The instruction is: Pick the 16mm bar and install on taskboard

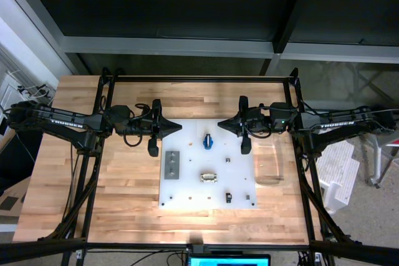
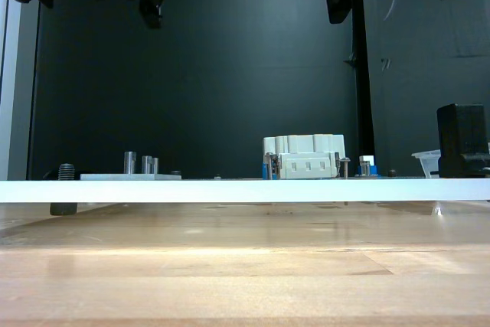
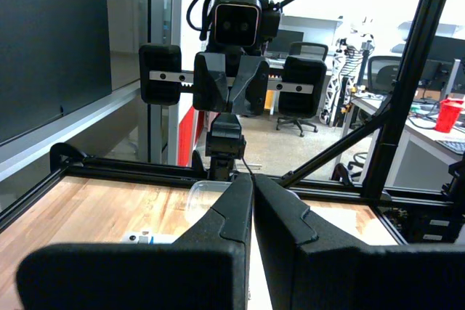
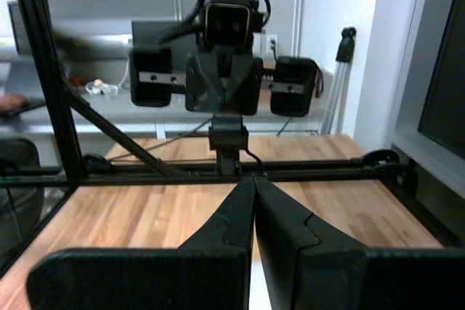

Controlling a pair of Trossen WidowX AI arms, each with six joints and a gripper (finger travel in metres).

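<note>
Hovering over the far edge of the white board (image 1: 187, 194) in the high view, the left jaws and right jaws point at each other, apart, on the left arm (image 1: 62, 121) and right arm (image 1: 336, 123). Low view: both jaws hang well above the board, and short pegs (image 2: 130, 162) stand on a grey block (image 2: 130, 177). Left wrist view: left jaws clenched, empty. Right wrist view: right jaws clenched, empty. The 16mm bar cannot be identified in any view. The step in hand appears to be pre-pickup. The next move calls for locating the bar, releasing one pair of jaws, then descending squarely over it.
</note>
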